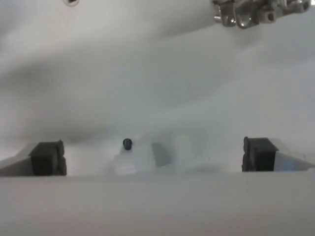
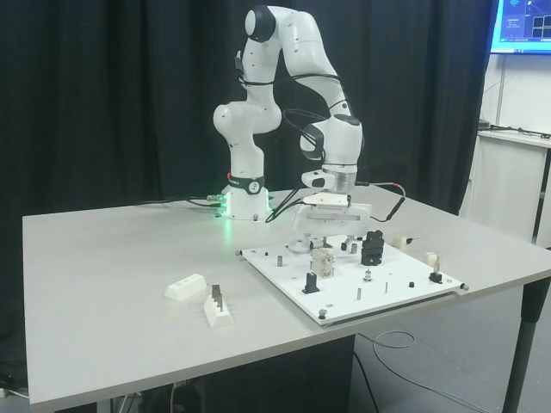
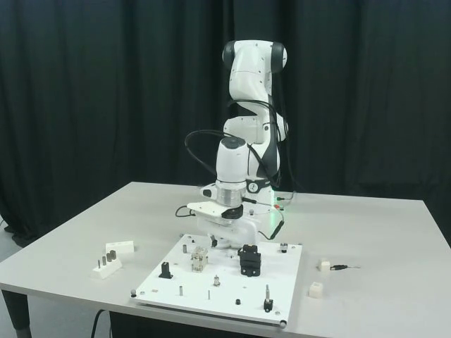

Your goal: Pick small gear.

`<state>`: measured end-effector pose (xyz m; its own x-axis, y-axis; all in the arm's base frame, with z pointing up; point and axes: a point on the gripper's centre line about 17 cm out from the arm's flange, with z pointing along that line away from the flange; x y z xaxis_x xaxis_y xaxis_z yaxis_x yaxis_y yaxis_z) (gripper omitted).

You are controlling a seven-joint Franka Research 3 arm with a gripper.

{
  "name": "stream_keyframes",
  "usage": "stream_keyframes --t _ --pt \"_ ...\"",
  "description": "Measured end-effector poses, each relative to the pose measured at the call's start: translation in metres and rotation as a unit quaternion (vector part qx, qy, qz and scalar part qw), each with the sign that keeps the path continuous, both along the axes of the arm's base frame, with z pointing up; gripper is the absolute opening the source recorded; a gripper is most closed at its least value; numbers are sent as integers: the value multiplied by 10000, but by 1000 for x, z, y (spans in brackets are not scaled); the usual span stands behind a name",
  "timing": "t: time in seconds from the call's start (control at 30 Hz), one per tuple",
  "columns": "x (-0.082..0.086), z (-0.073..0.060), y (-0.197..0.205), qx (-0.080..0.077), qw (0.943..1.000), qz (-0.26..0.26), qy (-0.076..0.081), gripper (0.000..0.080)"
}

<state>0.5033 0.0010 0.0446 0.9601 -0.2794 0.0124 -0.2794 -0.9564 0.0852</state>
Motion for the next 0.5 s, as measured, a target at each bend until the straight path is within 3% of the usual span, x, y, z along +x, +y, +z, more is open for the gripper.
stream_keyframes --t 0.5 --pt "-4 -6 -2 -14 9999 115 71 800"
